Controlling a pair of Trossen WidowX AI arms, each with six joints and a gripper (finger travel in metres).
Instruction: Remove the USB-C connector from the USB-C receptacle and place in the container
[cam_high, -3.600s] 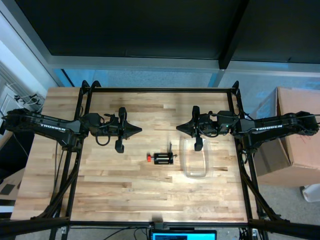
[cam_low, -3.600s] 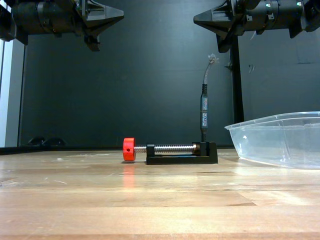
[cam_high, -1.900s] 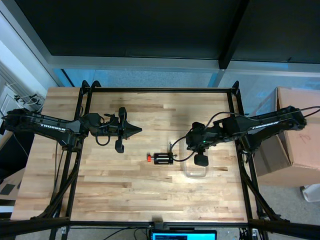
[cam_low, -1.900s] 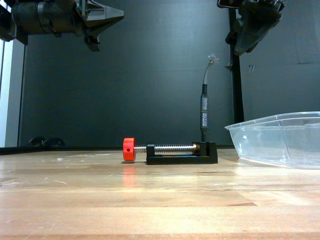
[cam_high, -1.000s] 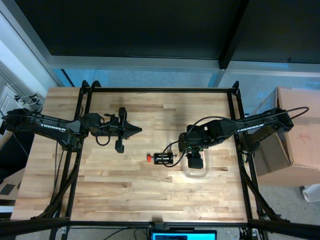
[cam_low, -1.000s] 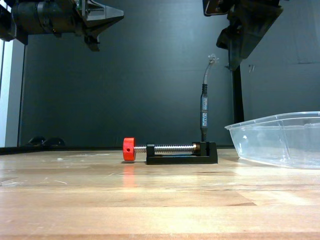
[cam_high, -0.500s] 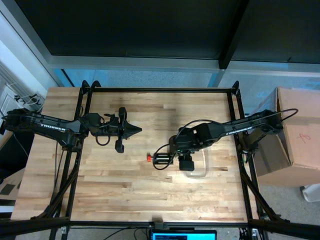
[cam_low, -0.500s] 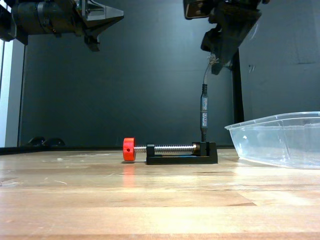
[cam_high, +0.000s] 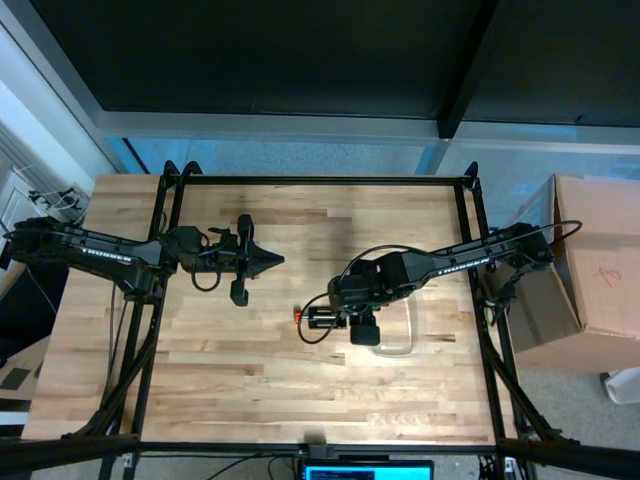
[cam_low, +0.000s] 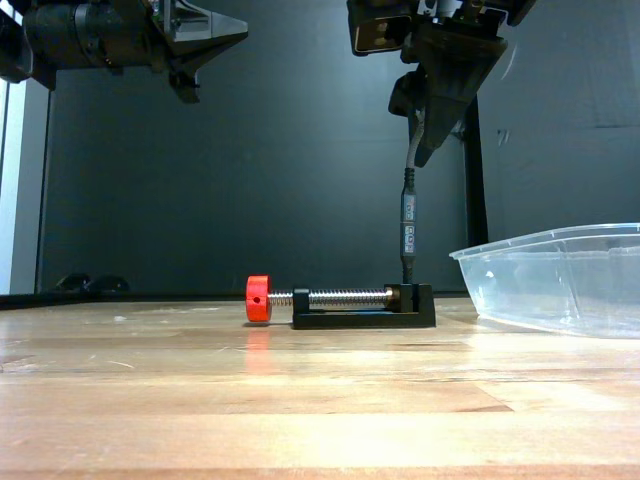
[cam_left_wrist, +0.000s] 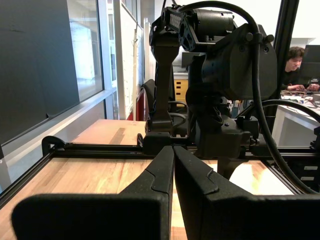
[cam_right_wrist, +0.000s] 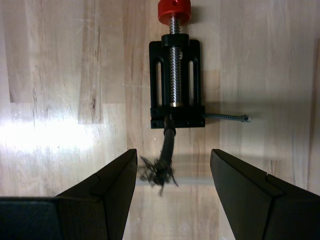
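Observation:
The USB-C connector (cam_low: 407, 226) stands upright, seated in its receptacle at the right end of a small black vise (cam_low: 363, 305) with a red knob (cam_low: 258, 298). A short cable stub rises from it to a frayed end (cam_right_wrist: 159, 173). My right gripper (cam_low: 428, 138) hangs point-down just above it, open. In the right wrist view its fingers (cam_right_wrist: 115, 190) stand on either side of the frayed end without touching it, and the connector (cam_right_wrist: 169, 142) shows below. In the high view the right gripper (cam_high: 348, 298) covers the vise's right end. My left gripper (cam_high: 272, 260) is shut and hovers high at mid-left, holding nothing (cam_left_wrist: 173, 150).
A clear plastic container (cam_low: 560, 275) sits on the table just right of the vise, partly under the right arm (cam_high: 400, 346). A black frame rail (cam_high: 320, 181) runs along the table's far edge. A cardboard box (cam_high: 590, 260) stands off the table's right side.
My right arm has swung left from over the container and come down, so its open fingers now straddle the cable's frayed top. The connector and the left arm have not moved.

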